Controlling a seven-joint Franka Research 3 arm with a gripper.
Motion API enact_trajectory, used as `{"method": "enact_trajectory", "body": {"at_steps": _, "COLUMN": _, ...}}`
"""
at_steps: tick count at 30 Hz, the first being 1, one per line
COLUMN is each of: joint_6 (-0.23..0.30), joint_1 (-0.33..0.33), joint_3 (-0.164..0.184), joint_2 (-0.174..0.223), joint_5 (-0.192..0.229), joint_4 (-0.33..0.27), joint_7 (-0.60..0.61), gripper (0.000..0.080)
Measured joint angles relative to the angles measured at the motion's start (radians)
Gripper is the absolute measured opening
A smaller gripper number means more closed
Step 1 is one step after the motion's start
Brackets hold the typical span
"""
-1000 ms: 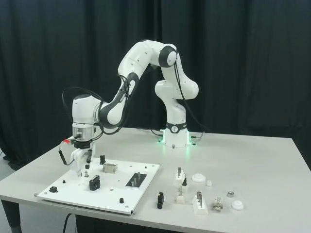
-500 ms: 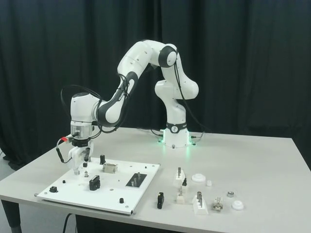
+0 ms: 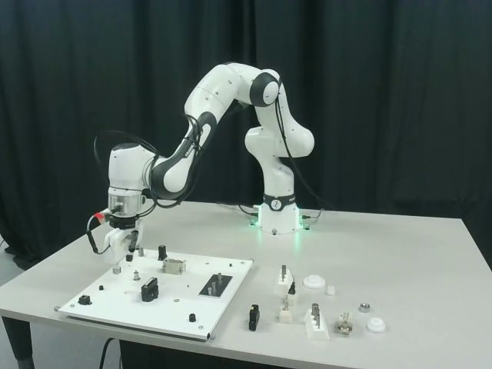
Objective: Pick USB.
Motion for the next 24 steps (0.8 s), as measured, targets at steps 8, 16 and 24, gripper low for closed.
{"method": "enact_trajectory", "body": {"at_steps": 8, "joint_6": -0.001, "joint_1": 0.0, "joint_3": -0.006, "joint_2": 0.0, "joint_5": 0.0, "joint_4": 0.007, "joint_7": -0.009, "gripper": 0.08}}
{"method": "enact_trajectory", "body": {"at_steps": 16, "joint_6": -0.002, "joint_1": 0.0, "joint_3": -0.01, "joint_2": 0.0, "joint_5": 0.0, "joint_4": 0.011, "joint_7": -0.024, "gripper": 0.08}}
{"method": "enact_trajectory", "body": {"at_steps": 24, "joint_6": -0.003, "joint_1": 0.0, "joint_3": -0.012, "joint_2": -0.001, "joint_5": 0.0, "joint_4": 0.013, "joint_7": -0.049, "gripper": 0.08}}
